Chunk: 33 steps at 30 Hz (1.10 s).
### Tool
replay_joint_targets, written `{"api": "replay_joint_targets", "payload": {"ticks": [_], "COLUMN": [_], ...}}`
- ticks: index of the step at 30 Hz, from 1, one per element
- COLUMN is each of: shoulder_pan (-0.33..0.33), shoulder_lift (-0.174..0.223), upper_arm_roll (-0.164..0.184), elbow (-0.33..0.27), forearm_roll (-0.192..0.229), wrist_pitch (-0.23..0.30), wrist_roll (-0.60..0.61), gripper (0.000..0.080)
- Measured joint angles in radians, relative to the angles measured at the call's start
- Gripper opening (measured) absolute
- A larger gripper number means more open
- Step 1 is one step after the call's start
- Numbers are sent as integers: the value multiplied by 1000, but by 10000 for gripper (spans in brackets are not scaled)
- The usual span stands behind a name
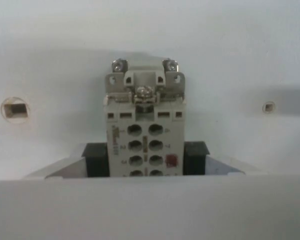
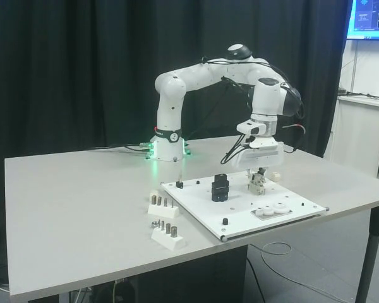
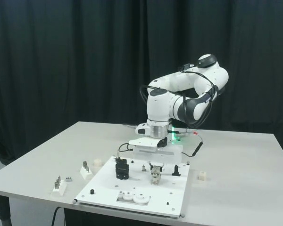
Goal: Insert waterproof.
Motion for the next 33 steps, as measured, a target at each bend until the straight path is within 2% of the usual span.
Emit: {"api": "replay_joint_targets", "payload": {"ticks": [10, 16, 17, 24, 25, 26, 33], "shoulder_pan": [3, 5, 5, 5, 5, 5, 15], "shoulder_lift": [0, 1, 1, 0, -1, -1, -3], "upper_arm_roll": [-1, 0, 0, -2, -3, -5, -27], "elbow": [-1, -1, -1, -1, -1, -1, 3], "forearm_roll": [-1, -3, -4, -10, -10, -11, -11], "wrist_pitch": [4, 12, 12, 3, -1, -7, -52], "wrist_roll": [-19, -91, -91, -87, -85, -83, -59], "gripper": [310, 315, 618, 618, 745, 786, 797]}}
